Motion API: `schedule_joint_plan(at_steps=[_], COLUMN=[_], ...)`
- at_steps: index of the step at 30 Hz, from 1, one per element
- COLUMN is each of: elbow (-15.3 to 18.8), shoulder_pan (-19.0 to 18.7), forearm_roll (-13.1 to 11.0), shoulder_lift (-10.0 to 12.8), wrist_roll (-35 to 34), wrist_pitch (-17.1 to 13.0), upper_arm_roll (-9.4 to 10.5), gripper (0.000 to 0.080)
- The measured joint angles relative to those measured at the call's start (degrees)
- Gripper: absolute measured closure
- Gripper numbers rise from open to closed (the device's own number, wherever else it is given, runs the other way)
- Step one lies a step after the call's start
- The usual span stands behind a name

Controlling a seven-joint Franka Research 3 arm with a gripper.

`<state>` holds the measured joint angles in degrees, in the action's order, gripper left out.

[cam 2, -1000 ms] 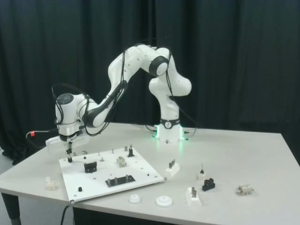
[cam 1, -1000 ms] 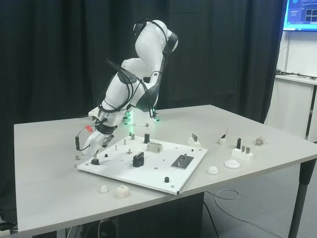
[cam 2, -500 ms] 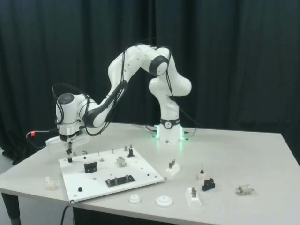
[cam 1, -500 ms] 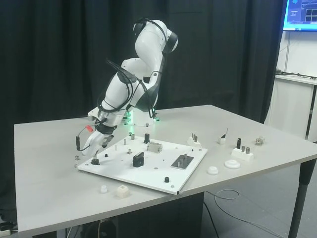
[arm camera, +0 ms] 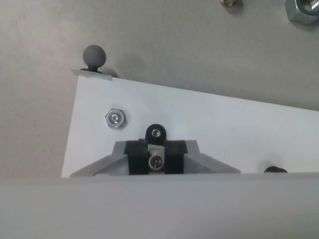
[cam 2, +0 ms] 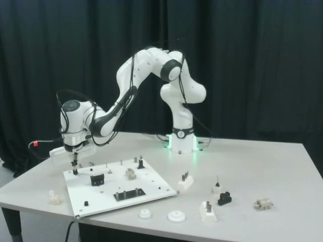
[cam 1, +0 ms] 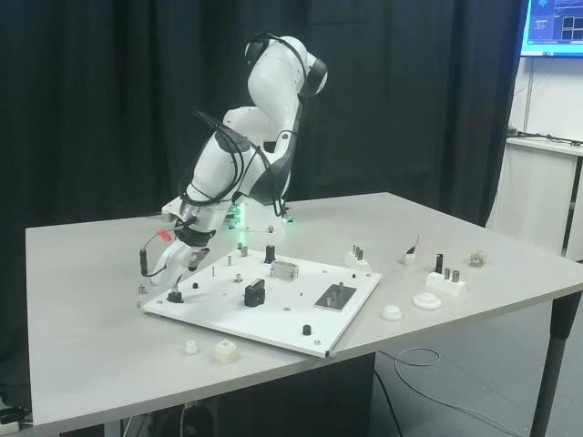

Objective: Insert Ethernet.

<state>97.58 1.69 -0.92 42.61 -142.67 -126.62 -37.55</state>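
Wrist view: our tool [arm camera: 155, 164] grips the plug [arm camera: 155, 160] over the board [arm camera: 224, 134] corner. First room view: the tool [cam 1: 175, 289] has barely moved, so insertion seems stalled. Second room view: the plug [cam 2: 75, 170] touches the board [cam 2: 116, 189].

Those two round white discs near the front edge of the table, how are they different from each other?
In the second room view, the disc nearer the board is plainly smaller across than the disc farther from the board. The smaller one lies close to the corner of the white board; the larger one sits further out on the bare grey table. Both are white, round, raised in the middle, and lie flat, loose on the table, well away from the gripper.
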Motion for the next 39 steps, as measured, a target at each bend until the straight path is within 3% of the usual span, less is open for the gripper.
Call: schedule_joint_plan(at_steps=[24, 25, 33, 34, 38, 39], elbow=[0.2, 0.2, 0.2, 0.2, 0.1, 0.1], shoulder_pan=[0.1, 0.1, 0.4, 0.4, 0.5, 0.5], forearm_roll=[0.5, 0.5, 0.5, 0.5, 0.5, 0.5], shoulder_lift=[-0.1, -0.1, -0.4, -0.5, -1.0, -1.2], wrist_roll=[2.4, 2.4, 2.4, 2.4, 2.3, 2.3], wrist_pitch=[-0.1, -0.1, -0.1, -0.1, -0.1, -0.1], upper_arm_roll=[0.07, 0.07, -0.47, -0.57, -0.94, -1.03], gripper=[0.0737, 0.068, 0.068, 0.0104, 0.0104, 0.0024])
